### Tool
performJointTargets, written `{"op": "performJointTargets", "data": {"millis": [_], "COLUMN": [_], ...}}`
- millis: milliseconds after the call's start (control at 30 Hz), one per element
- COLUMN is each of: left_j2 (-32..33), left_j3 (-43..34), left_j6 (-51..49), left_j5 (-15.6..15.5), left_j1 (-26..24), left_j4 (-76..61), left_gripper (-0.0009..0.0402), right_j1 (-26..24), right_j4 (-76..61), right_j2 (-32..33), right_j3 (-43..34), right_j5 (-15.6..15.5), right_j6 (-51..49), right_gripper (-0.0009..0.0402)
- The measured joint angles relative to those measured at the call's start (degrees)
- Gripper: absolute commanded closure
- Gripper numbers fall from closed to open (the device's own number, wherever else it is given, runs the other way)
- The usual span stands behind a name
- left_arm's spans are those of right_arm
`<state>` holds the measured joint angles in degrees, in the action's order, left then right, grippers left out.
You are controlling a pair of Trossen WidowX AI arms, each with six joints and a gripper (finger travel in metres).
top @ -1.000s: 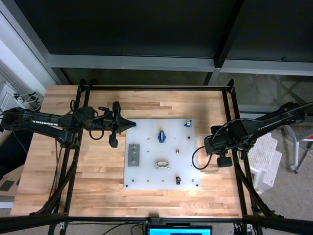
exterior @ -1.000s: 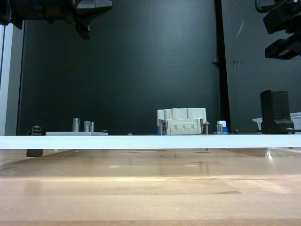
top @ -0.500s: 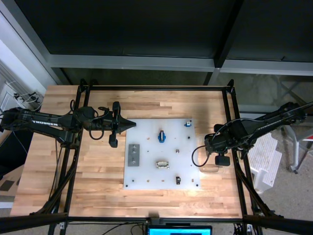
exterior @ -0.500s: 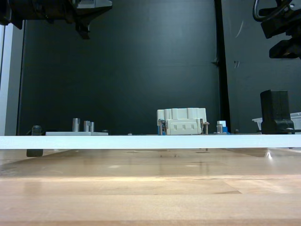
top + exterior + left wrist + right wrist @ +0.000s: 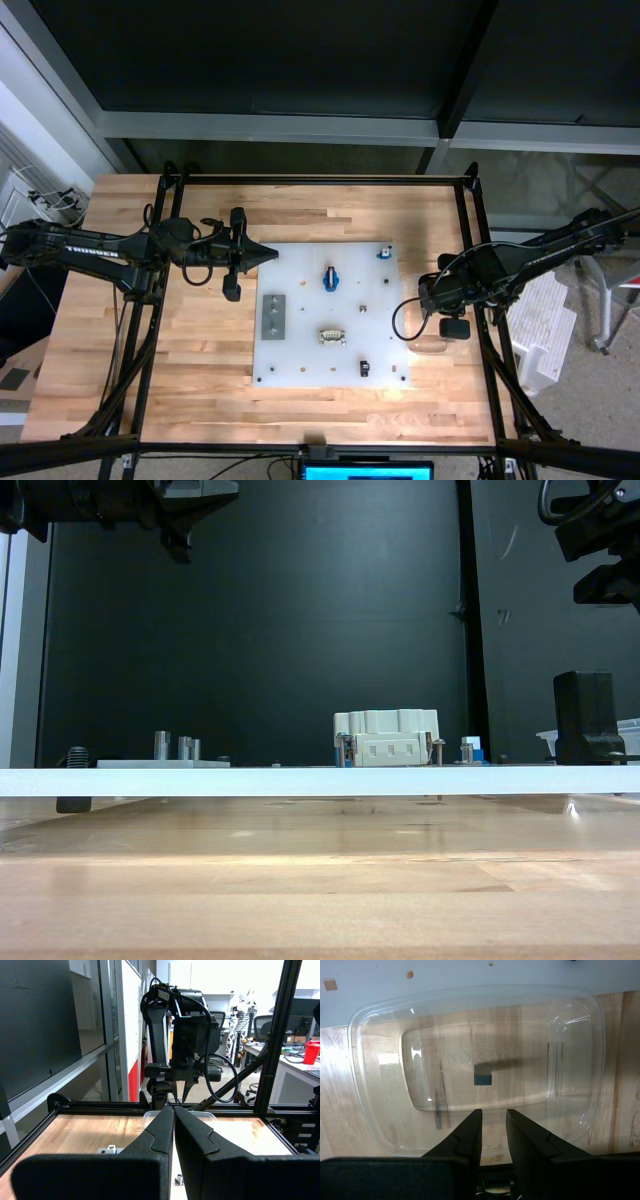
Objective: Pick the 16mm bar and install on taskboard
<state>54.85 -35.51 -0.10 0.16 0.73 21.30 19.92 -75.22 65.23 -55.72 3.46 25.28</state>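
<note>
One square bar [image 5: 482, 1075] in clear tray [image 5: 580, 1110] (right gripper [image 5: 494, 1111] parted above), left gripper [image 5: 173, 1107] together near white board [image 5: 300, 350].

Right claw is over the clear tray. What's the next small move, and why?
Probably lower the right claw straight toward the 16mm bar, shifting slightly to centre it. The bar lies free in the clear tray, ahead of the open claw and untouched. The left claw, shut, hovers over the far-left corner of the taskboard, away from the bar.
</note>
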Motion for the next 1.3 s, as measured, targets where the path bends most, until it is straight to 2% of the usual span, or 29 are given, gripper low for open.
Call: {"op": "performJointTargets", "data": {"millis": [267, 433, 800, 1300], "left_j2": [0.0, 0.0, 0.0, 0.0], "left_j3": [0.0, 0.0, 0.0, 0.0], "left_j6": [0.0, 0.0, 0.0, 0.0], "left_j5": [0.0, 0.0, 0.0, 0.0], "left_j1": [0.0, 0.0, 0.0, 0.0], "left_j4": [0.0, 0.0, 0.0, 0.0], "left_gripper": [0.0393, 0.0393, 0.0393, 0.0393], "right_j1": [0.0, 0.0, 0.0, 0.2], "right_j4": [0.1, 0.3, 0.7, 9.4], "right_j2": [0.0, 0.0, 0.0, 1.6], "right_j3": [0.0, 0.0, 0.4, 7.2], "right_j5": [0.0, 0.0, 0.0, 0.0], "right_j6": [0.4, 0.4, 0.4, 0.8], "right_gripper": [0.021, 0.0175, 0.018, 0.0181]}}
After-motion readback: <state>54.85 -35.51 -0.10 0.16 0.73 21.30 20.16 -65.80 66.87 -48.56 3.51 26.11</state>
